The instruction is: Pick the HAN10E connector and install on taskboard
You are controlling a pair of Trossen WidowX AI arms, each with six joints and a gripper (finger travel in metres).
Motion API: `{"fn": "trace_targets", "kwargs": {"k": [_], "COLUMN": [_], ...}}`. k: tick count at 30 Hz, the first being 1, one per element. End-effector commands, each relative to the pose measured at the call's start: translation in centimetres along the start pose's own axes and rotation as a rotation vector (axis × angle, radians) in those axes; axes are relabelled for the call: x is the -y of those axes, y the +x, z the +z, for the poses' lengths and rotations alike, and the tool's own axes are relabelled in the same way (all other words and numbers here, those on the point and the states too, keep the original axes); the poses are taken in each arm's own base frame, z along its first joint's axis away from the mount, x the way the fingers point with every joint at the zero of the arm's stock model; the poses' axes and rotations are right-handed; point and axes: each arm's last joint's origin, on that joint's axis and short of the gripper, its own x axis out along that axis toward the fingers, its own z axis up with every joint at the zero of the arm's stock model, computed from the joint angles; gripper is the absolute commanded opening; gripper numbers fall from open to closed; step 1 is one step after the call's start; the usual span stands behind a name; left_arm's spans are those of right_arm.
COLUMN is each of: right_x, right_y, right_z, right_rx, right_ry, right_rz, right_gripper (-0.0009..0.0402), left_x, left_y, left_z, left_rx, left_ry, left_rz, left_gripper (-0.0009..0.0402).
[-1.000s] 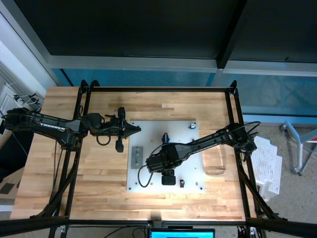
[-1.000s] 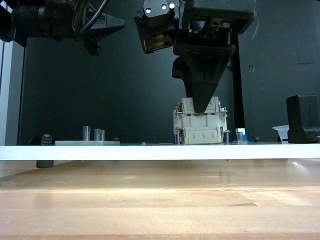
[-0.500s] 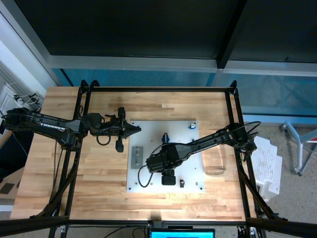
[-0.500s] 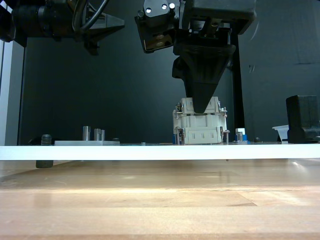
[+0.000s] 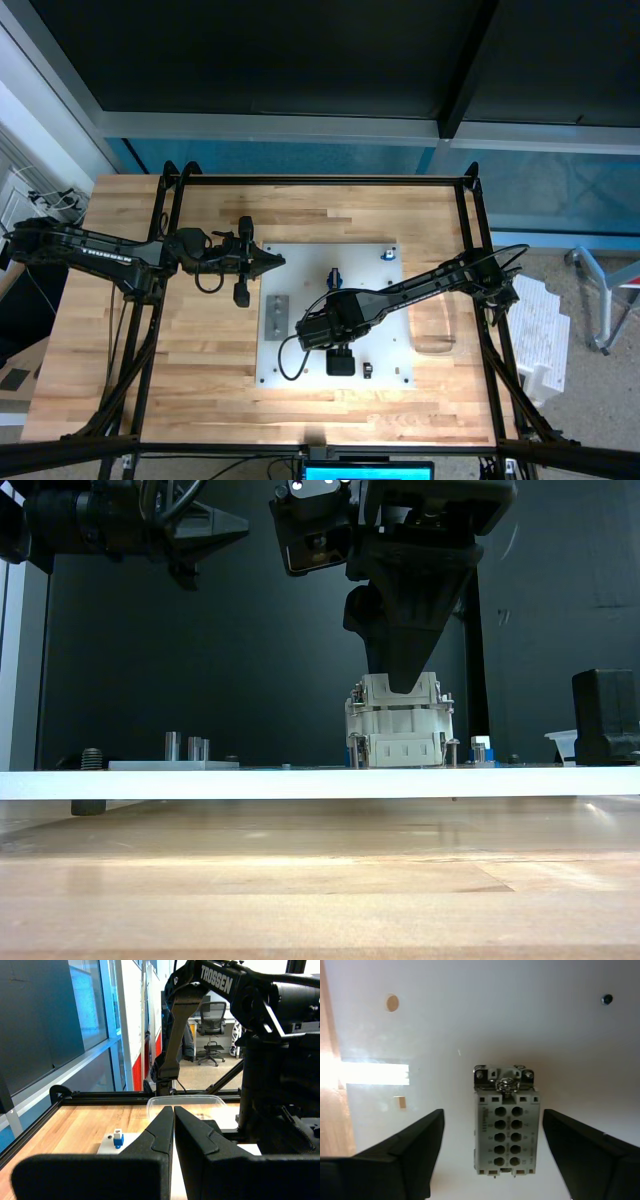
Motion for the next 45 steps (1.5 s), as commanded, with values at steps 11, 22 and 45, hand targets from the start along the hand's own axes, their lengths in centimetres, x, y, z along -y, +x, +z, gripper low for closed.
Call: {"fn": "trace_targets", "kwargs": {"k": [11, 22, 45], "right_x": [0.5, 0.6, 4.8], "right_y": [-3.6, -4.1, -10.8], "right_z": [-0.6, -0.8, -2.9], "right_rx": [0.068, 0.066, 0.16], "right_ry": [0.005, 0.005, 0.001], "right_rz": [0.016, 0.016, -0.012], "right_gripper": [0.0346, 0.0346, 0.0259], "left_x": [0.0, 0.0, 0.0], "left_y": [0.0, 0.0, 0.0], "left_z": [0.0, 0.0, 0.0], "left_rx": [0.001, 0.0, 0.0], "left_ry": [0.0, 0.0, 0.0], "left_rz": [0.0, 0.0, 0.0], "left_gripper": [0.0001, 0.0001, 0.0001]}}
